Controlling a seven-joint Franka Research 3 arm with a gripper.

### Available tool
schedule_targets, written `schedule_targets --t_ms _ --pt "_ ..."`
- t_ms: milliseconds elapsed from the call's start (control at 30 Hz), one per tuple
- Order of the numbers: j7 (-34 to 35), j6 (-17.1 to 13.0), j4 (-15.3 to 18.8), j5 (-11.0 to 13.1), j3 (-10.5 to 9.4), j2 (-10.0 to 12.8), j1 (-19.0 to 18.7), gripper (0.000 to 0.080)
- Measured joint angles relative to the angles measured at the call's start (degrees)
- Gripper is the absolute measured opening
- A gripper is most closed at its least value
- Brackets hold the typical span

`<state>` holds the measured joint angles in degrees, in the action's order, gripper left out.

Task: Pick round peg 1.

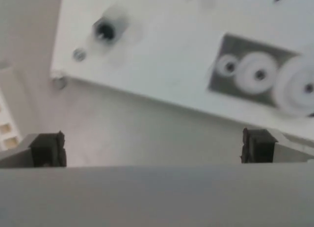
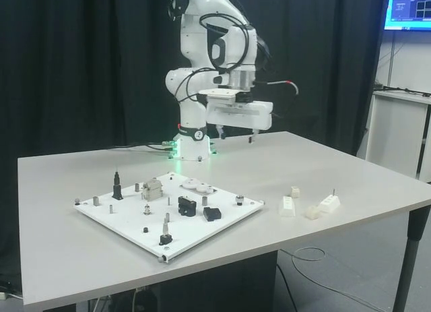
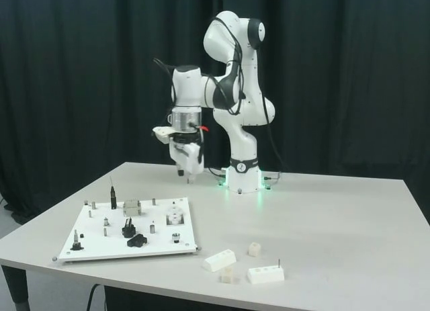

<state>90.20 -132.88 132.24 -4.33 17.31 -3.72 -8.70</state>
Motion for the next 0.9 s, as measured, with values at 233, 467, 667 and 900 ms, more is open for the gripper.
schedule_targets --t_ms 233,467,667,900 --pt "3.8 -0.5 -0.6 0.6 -3.61 0.4 -0.2 0.08" --pt "8.3 -2.4 -1.7 1.0 -7.12 2.0 -0.3 0.08" --pt "12.9 -3.8 -4.1 1.6 -9.61 5.1 -0.3 0.08" --pt "21.0 -4.1 -8.1 1.6 -11.89 9.6 -0.3 0.08"
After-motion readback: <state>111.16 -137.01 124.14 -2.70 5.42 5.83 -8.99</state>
